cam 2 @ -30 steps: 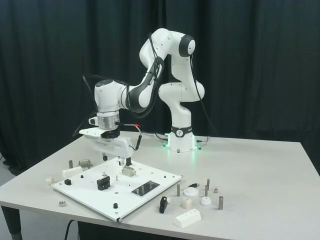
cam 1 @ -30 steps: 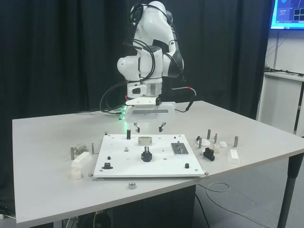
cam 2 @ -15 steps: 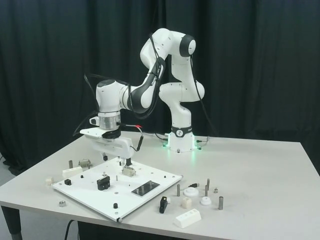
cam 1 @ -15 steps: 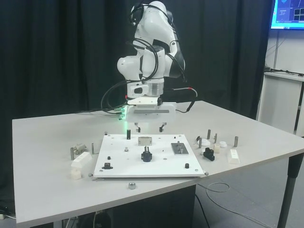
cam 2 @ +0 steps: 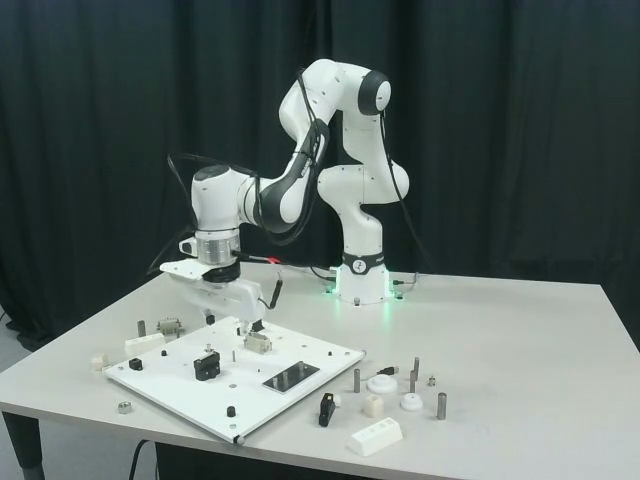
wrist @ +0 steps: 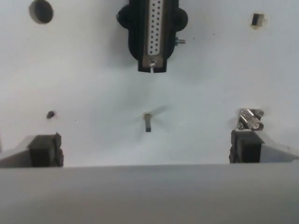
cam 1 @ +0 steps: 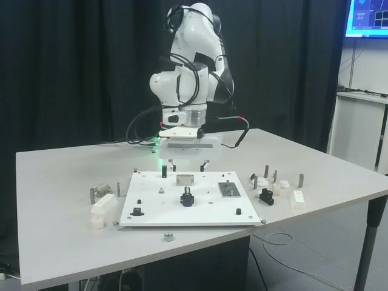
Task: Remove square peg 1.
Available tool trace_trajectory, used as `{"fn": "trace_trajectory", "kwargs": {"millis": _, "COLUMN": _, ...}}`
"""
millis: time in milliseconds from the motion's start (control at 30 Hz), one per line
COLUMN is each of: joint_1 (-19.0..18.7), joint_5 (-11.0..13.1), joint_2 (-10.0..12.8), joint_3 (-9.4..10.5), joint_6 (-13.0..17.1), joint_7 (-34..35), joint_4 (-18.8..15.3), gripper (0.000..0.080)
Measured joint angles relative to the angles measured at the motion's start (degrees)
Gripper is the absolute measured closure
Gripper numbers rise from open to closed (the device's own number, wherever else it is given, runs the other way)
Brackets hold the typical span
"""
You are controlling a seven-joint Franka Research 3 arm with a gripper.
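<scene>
While the gripper [wrist: 145, 148] hovers with its 2 fingers spread wide and holding nothing, square peg 1 [wrist: 147, 122] stands upright in the white board [wrist: 93, 84], centred between the fingers and just ahead of them. 1 black connector [wrist: 152, 32] sits further ahead.

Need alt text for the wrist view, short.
Looking down past the open gripper, its two black fingertips frame a white board. Between them stands a small grey pin, with a black multi-pin connector beyond it and a small metal coaxial connector beside one fingertip.
</scene>
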State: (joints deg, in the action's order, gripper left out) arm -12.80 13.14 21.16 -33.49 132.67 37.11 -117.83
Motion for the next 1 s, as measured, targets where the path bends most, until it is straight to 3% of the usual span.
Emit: {"fn": "trace_trajectory", "kwargs": {"millis": 1000, "joint_1": 0.0, "joint_5": 1.1, "joint_2": 1.0, "joint_3": 4.03, "joint_6": 17.3, "joint_7": -0.1, "joint_4": -11.3, "gripper": 0.0003}}
